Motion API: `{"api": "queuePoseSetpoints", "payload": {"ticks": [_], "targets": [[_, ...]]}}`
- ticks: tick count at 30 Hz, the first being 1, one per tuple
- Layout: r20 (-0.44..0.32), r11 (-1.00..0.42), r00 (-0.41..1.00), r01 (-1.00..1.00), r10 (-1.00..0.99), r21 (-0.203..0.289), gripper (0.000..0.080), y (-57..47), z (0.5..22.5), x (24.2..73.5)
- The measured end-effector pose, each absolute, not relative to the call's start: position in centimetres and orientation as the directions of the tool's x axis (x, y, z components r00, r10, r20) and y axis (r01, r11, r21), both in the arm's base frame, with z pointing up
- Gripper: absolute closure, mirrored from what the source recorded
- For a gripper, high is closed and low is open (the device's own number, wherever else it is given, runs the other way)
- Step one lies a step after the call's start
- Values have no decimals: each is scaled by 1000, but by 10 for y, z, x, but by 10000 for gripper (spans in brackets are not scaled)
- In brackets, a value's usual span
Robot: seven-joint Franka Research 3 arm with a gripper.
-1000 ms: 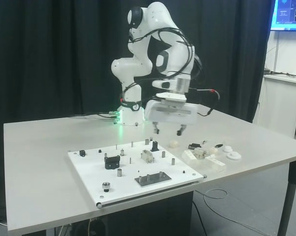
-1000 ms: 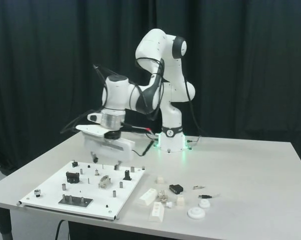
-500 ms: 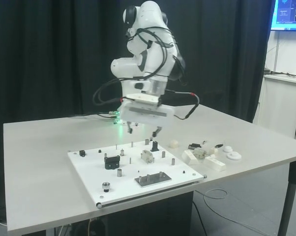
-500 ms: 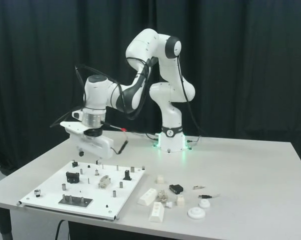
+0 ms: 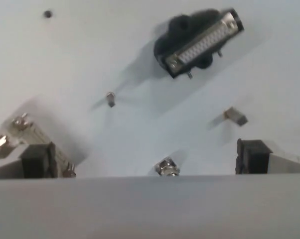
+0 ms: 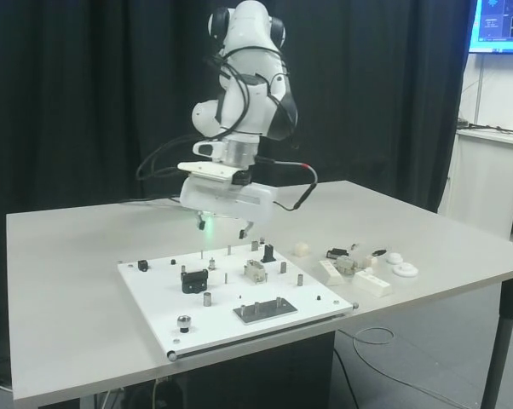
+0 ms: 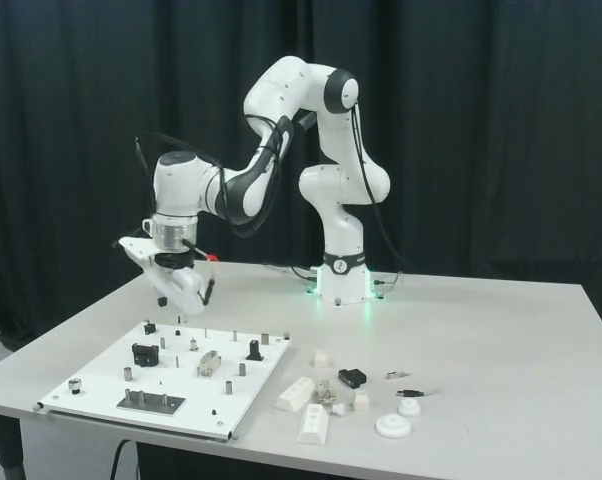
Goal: Remove BNC.
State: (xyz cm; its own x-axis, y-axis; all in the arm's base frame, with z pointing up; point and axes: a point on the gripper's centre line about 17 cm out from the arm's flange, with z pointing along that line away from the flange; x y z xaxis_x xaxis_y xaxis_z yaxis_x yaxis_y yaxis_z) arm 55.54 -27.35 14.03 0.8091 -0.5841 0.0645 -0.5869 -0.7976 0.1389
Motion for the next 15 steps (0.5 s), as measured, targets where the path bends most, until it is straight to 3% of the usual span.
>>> {"api": "queuePoseSetpoints", "payload": {"ticks": [9, 15], "targets": [[78, -686, 689, -725, -721, 68, 3, -274, 123, 536], [66, -584, 586, -810, -807, 54, 3, -271, 107, 517]]}}
